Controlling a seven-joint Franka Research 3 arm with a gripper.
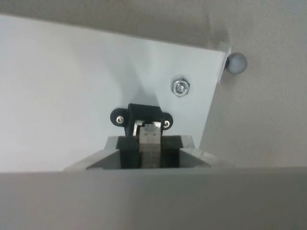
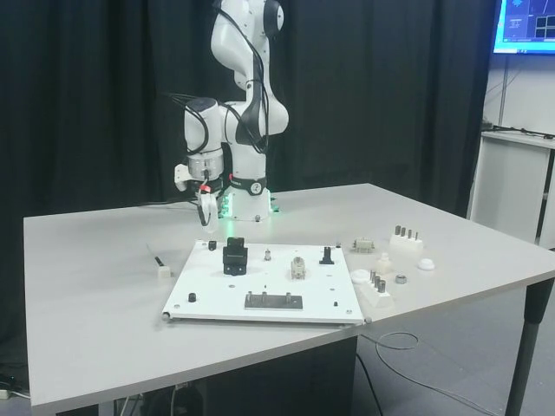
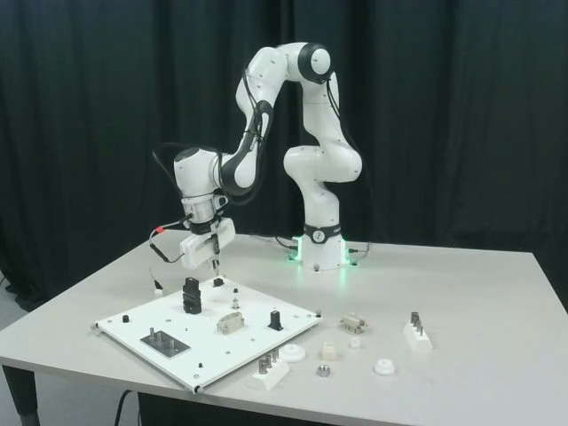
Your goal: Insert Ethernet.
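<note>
The first room view stands off the table's front edge, well back and slightly raised, facing the white arm and the black curtain behind it. The second room view looks from another side, also well back, with the arm's base right of the white board. Both take in the whole board and the grey table. The wrist view looks straight down, very near, onto one corner of that board
</note>
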